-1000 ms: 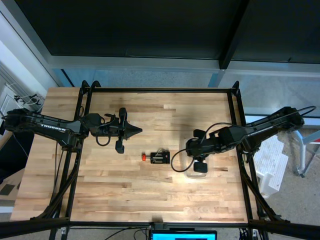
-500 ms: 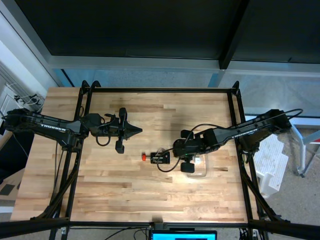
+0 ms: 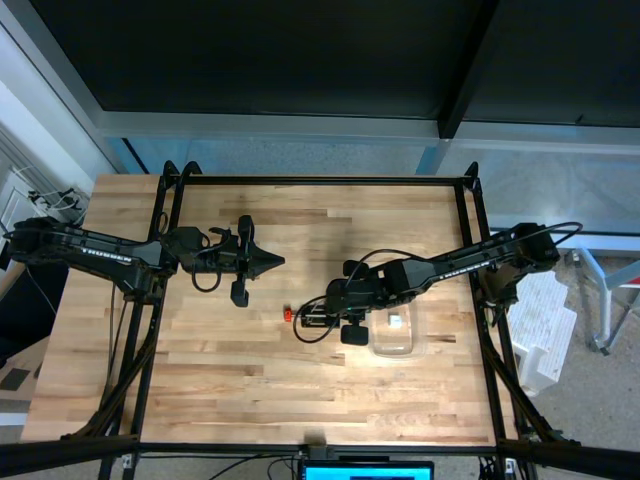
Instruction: Pick the RCA connector and install on taskboard
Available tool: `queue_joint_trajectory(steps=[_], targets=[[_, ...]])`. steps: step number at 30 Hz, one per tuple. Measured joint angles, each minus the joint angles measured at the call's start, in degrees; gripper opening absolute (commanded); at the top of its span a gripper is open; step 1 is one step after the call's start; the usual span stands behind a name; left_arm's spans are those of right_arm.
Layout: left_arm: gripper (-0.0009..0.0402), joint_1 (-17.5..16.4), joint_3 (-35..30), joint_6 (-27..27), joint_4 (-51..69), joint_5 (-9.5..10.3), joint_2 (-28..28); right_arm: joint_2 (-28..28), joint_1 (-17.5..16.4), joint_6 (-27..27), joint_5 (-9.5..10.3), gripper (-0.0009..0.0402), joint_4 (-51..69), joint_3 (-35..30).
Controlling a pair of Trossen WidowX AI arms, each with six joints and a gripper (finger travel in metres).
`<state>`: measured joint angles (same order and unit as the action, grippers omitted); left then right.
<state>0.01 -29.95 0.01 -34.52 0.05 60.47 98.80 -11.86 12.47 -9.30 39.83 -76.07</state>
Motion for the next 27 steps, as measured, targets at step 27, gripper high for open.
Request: queue_joint_trajectory(steps=[27], targets=[[0.0, 0.0, 0.02, 0.0, 0.02, -0.02, 0.02, 1.99, 0.44, -1.03, -0.35, 0.0002, -3.93, 1.64]])
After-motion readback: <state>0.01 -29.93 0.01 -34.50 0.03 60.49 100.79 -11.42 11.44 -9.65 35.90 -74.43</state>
